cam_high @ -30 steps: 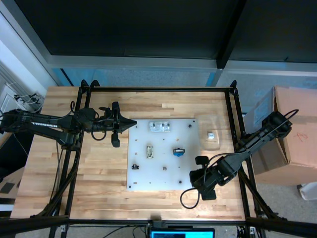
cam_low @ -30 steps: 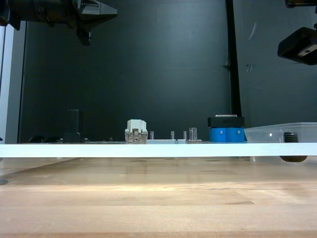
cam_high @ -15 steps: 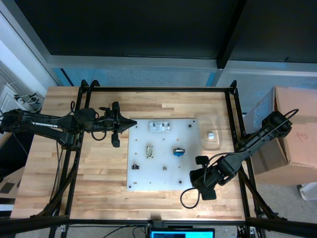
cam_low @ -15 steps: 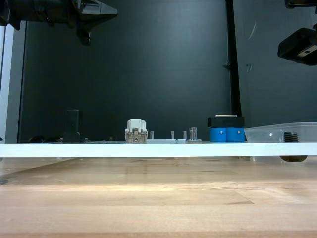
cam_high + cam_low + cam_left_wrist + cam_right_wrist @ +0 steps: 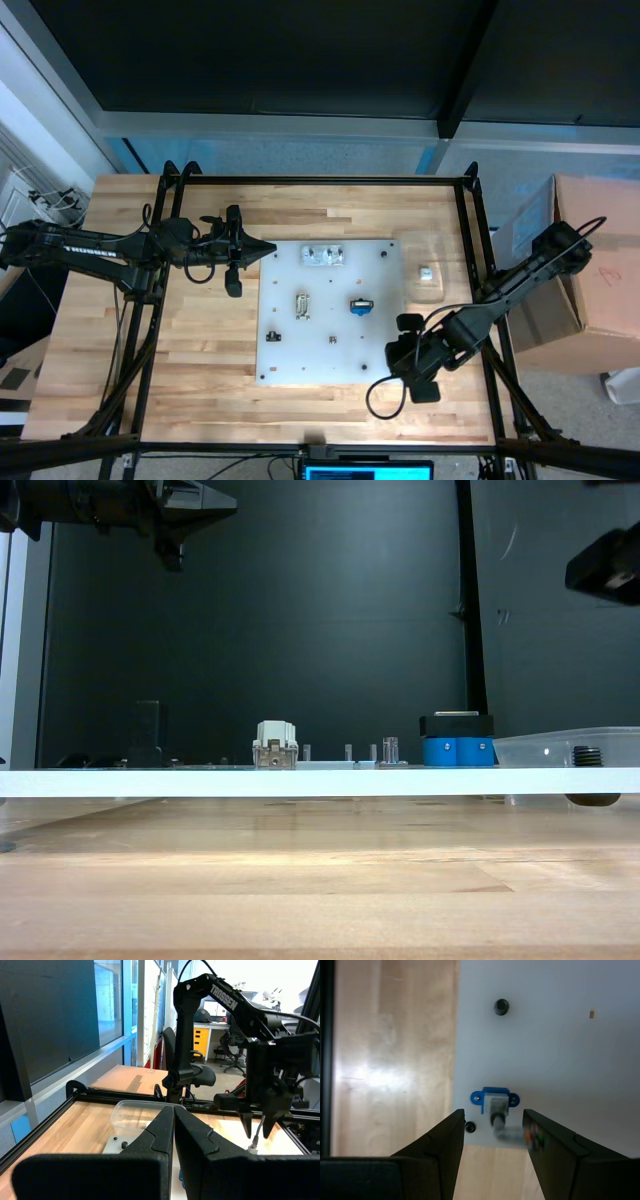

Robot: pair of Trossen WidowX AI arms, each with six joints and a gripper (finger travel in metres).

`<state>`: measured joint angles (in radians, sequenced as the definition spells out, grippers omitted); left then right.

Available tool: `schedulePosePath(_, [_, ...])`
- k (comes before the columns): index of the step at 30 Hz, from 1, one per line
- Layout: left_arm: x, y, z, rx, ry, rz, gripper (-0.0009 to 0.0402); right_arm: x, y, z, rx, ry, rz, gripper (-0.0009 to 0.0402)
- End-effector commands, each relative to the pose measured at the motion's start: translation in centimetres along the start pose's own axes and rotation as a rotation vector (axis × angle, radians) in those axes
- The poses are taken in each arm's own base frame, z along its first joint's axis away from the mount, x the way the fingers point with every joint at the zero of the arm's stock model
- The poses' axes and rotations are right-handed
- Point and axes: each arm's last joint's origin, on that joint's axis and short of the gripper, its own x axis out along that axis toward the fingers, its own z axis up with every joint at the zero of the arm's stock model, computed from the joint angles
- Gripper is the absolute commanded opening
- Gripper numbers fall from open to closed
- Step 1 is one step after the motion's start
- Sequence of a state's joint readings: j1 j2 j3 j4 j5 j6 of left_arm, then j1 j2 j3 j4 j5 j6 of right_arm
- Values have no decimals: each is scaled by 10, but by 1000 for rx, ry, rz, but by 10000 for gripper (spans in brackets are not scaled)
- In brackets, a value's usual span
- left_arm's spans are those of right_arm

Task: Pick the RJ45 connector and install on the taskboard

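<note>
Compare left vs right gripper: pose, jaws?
Pose: left gripper lies level, high beside the taskboard's far left corner; right gripper points down over its near right corner. State: left jaws shut; right jaws open above the RJ45 connector sitting in its blue mount, depth unclear. Shared: neither holds anything.

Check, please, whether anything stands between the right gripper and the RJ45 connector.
Nothing visible does. The right gripper hangs open straight above the RJ45 connector, which sits in its blue seat at the task board's edge; how deep, I cannot tell. The left gripper hovers shut, high over the board's left edge.
</note>
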<state>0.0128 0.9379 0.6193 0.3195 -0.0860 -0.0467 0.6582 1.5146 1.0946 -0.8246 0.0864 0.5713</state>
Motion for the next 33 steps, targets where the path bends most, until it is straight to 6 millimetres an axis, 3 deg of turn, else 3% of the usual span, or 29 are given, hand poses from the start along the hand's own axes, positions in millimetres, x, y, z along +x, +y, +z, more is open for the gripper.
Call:
schedulePosePath(1, [0,0,0,0,-1,0,0,-13,-3,-2,2,-9,16,175])
schedulePosePath(15, [0,0,0,0,-1,0,0,-39,-19,-8,28,-58,15,143])
schedulePosePath(23, [0,0,0,0,0,0,0,-82,-76,-9,101,-303,-107,74])
schedulePosePath(29, [0,0,0,0,-1,0,0,-114,-111,-1,71,-534,-155,-6])
schedulePosePath(33, [0,0,0,0,-1,0,0,-130,-135,4,82,-657,-167,2])
